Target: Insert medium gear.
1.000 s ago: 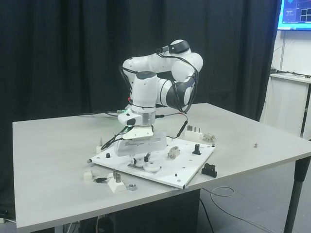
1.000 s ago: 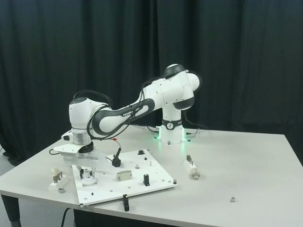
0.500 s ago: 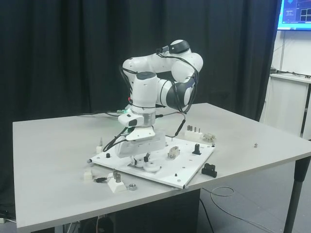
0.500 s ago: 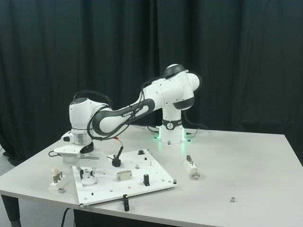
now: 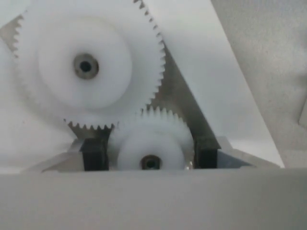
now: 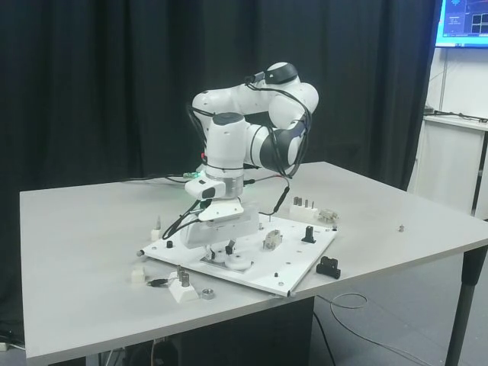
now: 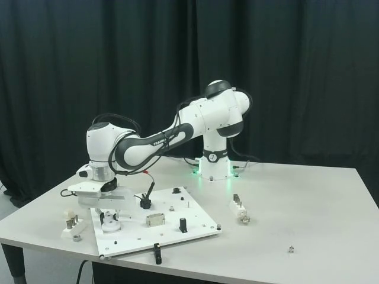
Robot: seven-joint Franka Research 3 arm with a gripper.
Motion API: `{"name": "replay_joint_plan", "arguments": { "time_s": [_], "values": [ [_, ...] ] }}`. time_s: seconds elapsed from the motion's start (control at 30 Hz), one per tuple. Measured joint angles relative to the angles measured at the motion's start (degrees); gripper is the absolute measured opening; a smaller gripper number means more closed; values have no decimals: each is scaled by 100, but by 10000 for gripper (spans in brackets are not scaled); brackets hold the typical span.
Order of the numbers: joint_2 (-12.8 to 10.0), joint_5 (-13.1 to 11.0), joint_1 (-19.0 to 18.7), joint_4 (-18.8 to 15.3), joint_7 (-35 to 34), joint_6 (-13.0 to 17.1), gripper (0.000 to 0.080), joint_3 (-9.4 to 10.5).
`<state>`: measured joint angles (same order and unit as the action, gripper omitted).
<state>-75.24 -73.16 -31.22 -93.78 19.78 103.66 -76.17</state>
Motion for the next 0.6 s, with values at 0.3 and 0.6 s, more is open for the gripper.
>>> {"name": "replay_joint_plan", "arguments": {
  "time_s": [0.3,0.6],
  "values": [
    [5,-20,-12,-15,-62,-3,388,-8],
    [5,102,-167,-15,-483,-94,741,-221]
  ]
}}
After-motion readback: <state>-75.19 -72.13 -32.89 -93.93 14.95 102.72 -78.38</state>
